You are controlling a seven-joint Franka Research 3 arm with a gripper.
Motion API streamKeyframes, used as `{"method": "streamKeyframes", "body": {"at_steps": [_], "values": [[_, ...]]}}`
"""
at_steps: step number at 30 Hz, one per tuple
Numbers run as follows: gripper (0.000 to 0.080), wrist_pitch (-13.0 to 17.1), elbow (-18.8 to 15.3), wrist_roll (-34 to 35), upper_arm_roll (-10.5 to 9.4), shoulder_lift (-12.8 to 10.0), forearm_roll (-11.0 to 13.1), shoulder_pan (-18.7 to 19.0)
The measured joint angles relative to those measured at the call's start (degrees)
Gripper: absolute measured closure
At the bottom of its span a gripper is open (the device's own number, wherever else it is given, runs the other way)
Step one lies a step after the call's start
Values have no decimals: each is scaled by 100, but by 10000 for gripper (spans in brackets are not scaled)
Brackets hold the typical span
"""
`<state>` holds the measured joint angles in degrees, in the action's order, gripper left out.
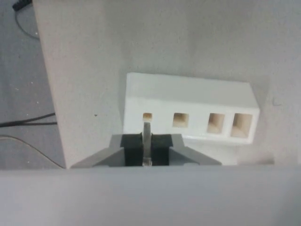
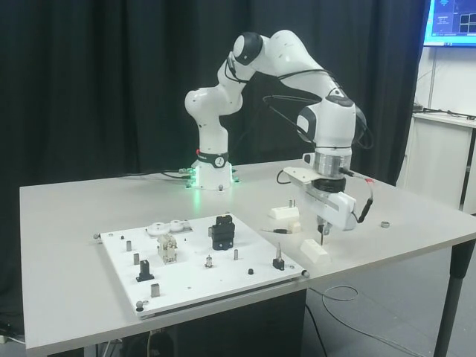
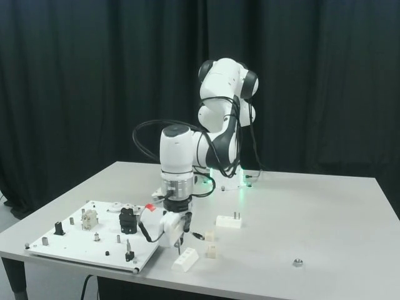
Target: Insert square peg 1.
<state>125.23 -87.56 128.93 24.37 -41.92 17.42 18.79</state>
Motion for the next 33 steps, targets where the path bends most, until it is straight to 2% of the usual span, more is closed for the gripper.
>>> {"method": "streamKeyframes", "body": {"at_steps": [10, 33], "values": [[771, -98, 0, -3, 20, 70, -2, 8], [771, -136, 0, -5, 53, 81, -8, 16]]}}
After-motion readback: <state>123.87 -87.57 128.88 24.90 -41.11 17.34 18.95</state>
